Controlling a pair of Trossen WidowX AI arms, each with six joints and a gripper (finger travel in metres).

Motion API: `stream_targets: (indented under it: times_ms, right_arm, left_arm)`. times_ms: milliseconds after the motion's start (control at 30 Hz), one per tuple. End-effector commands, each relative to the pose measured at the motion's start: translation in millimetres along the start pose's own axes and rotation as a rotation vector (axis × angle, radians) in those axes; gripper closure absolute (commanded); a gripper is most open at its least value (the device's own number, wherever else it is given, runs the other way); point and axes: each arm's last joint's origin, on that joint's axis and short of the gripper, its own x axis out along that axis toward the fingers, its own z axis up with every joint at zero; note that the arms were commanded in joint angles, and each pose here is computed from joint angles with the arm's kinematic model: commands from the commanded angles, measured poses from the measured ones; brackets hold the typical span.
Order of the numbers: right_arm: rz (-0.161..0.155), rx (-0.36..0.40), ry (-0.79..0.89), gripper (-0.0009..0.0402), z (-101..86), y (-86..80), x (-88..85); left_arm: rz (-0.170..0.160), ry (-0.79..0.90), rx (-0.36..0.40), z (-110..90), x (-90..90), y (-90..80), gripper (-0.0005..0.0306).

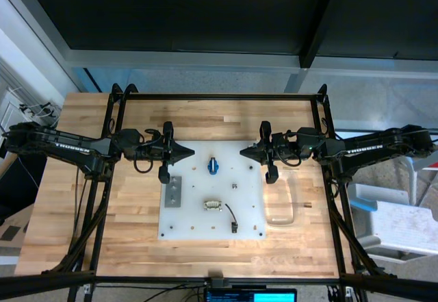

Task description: Remove the USB connector from the USB hub and place in the container

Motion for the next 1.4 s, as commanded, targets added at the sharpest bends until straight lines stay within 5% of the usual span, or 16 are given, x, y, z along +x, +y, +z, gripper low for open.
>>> stream_targets:
  times_ms: [33,600,867,967,1400]
  right_arm:
    - [-0.001,0.0,0.0,0.0393,0.0,-0.1,0.0]
    - [-0.001,0.0,-0.001,0.0393,0.1,0.0,0.0]
    - [0.005,0.105,0.015,0.0393,-0.9,0.4,0.1]
    - [0.022,0.118,0.101,0.0393,-0.3,1.4,2.5]
    - [0.001,0.088,0.541,0.0393,34.9,5.0,1.2]
  left_arm:
    - [0.0,0.0,0.0,0.0,0.1,0.1,0.03]
    - [0.001,0.0,0.0,0.0,0.1,0.2,0.03]
    - [0.0,0.0,0.0,0.0,0.1,0.1,0.03]
    - [0.0,0.0,0.0,0.0,0.1,0.1,0.03]
    - [0.0,0.0,0.0,0.0,0.1,0.1,0.03]
